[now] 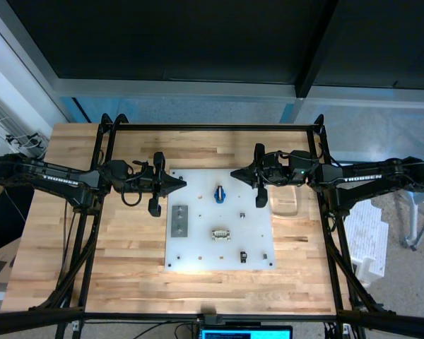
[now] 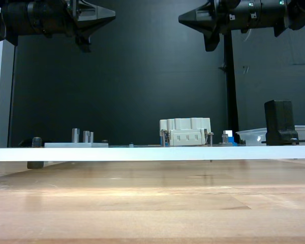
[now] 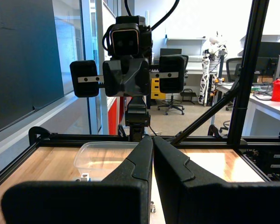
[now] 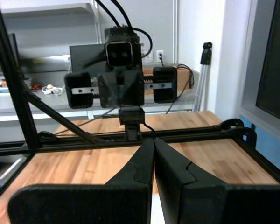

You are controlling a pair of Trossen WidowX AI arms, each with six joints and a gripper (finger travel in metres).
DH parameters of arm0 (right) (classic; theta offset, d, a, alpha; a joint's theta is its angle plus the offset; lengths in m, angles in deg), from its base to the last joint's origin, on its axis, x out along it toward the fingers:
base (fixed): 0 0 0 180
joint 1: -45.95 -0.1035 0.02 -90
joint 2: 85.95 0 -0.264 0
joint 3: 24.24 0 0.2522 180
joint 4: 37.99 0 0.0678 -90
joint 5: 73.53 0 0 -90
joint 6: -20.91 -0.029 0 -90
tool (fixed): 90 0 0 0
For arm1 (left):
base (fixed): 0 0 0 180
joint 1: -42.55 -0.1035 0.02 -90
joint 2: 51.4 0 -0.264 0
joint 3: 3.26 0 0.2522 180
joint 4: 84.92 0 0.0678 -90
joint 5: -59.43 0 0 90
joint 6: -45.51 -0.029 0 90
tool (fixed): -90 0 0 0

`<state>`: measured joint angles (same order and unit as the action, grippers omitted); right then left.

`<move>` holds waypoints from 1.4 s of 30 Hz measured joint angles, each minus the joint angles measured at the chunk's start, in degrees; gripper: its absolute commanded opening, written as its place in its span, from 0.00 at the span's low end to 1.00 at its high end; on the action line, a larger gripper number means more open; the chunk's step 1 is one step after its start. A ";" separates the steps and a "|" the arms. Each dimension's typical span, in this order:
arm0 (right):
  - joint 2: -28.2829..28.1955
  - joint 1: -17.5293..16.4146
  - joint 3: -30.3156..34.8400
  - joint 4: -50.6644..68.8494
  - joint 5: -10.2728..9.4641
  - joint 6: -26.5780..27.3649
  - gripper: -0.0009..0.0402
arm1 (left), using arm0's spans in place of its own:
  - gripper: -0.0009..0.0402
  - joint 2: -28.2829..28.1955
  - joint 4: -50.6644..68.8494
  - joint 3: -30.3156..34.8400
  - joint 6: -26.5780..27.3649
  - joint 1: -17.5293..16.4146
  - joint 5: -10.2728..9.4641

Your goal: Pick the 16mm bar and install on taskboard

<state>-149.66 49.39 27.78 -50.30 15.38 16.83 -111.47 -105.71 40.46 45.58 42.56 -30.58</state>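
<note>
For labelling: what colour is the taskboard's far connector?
Connector: blue, high view. Left gripper, right gripper hover over taskboard.

Matt black left gripper (image 1: 184, 182) and right gripper (image 1: 233, 173) are hovering over the smooth white taskboard (image 1: 198, 247) on the wooden table (image 1: 92, 268).

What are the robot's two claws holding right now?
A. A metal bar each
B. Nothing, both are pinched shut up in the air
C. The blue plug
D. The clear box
B: the left gripper and the right gripper each show fingers pressed together with nothing between them, and both hang high over the far edge of the taskboard, facing each other.
</note>
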 measured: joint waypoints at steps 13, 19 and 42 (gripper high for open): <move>0.00 -0.50 -2.14 -0.59 0.02 -0.22 0.02 | 0.02 -0.02 0.00 -0.02 0.00 0.00 0.00; 0.00 -0.57 -2.25 -1.66 0.02 -0.68 0.02 | 0.02 -0.02 0.00 0.00 -0.02 0.00 -0.02; 0.00 -1.44 -2.16 -2.21 0.02 -1.60 0.02 | 0.02 -0.02 0.00 0.00 0.00 0.00 0.00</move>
<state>-149.66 47.95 25.61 -52.50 15.41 15.24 -111.50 -105.71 40.46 45.58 42.56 -30.58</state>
